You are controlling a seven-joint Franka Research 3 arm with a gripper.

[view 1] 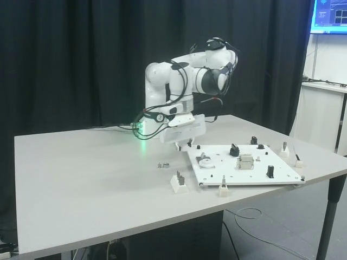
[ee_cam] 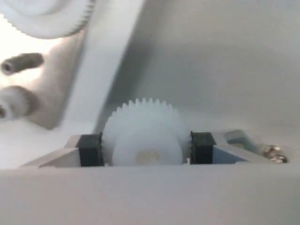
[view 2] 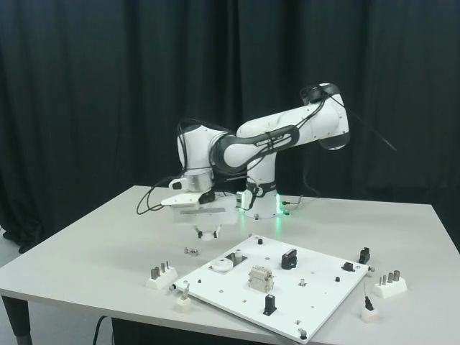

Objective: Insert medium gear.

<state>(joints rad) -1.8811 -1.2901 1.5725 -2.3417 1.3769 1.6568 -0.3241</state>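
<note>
Above the grey table (view 1: 81,168), black fingers (ee_cam: 90,149) clamp the white medium gear (ee_cam: 146,133) by its toothed rim; it looks light, rigid, slippery.

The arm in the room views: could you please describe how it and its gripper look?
The arm is white with rounded links and black joint bands. Black cables loop along it to the wrist. A green light glows at its base. The gripper has two black fingers on grey metal mounts.

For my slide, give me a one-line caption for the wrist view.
Gripper shut on the white medium gear, held above the grey table beside the white assembly board.
</note>
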